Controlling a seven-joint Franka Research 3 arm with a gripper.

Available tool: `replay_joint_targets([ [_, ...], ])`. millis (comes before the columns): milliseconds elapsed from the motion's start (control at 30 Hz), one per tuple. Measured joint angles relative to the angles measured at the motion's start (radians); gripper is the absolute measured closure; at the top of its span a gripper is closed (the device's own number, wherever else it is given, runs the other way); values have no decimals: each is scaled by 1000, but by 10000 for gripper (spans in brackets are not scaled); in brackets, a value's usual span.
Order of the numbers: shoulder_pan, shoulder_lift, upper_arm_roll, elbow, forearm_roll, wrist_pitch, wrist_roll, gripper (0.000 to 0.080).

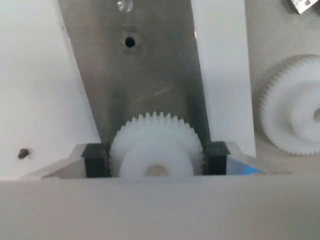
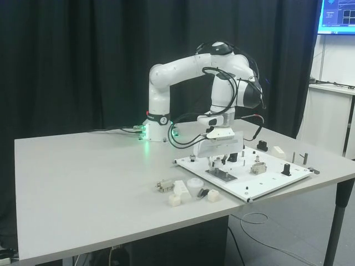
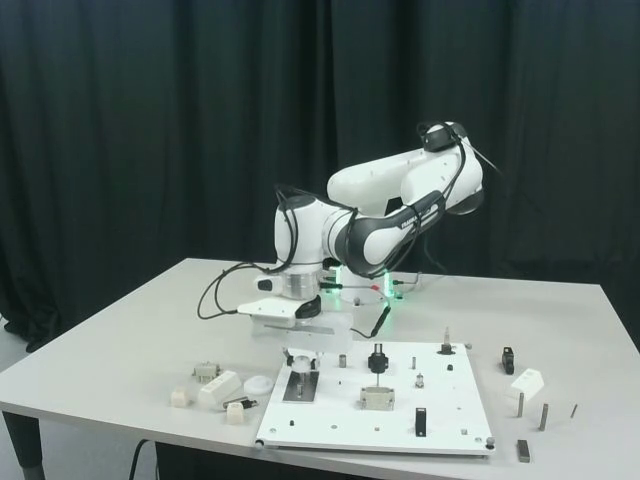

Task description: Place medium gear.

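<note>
Lying loose on the grey table [image 2: 83,172], small white parts [image 2: 180,191] sit left of the white board [image 2: 260,180]; over its metal plate [image 1: 140,75], the gripper [image 1: 156,159] clenches the medium gear [image 1: 156,147]; a larger gear [image 1: 295,110] rests just beside.

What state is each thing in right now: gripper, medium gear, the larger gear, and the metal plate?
gripper: shut on the medium gear, above the metal plate.
medium gear: clamped between the black fingers, not yet placed.
large gear: lying flat on the table, off the white board, untouched.
metal plate: on the white board, its hole unoccupied.
</note>
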Motion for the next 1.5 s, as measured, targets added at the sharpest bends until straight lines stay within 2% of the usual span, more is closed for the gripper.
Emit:
replay_joint_targets([
  [833, -2, 2, -9, 0, -8, 0, 0, 406],
  [1200, -27, -1, -9, -5, -47, 48, -7, 406],
  [1500, -68, -5, -8, -34, -61, 78, -92, 406],
])
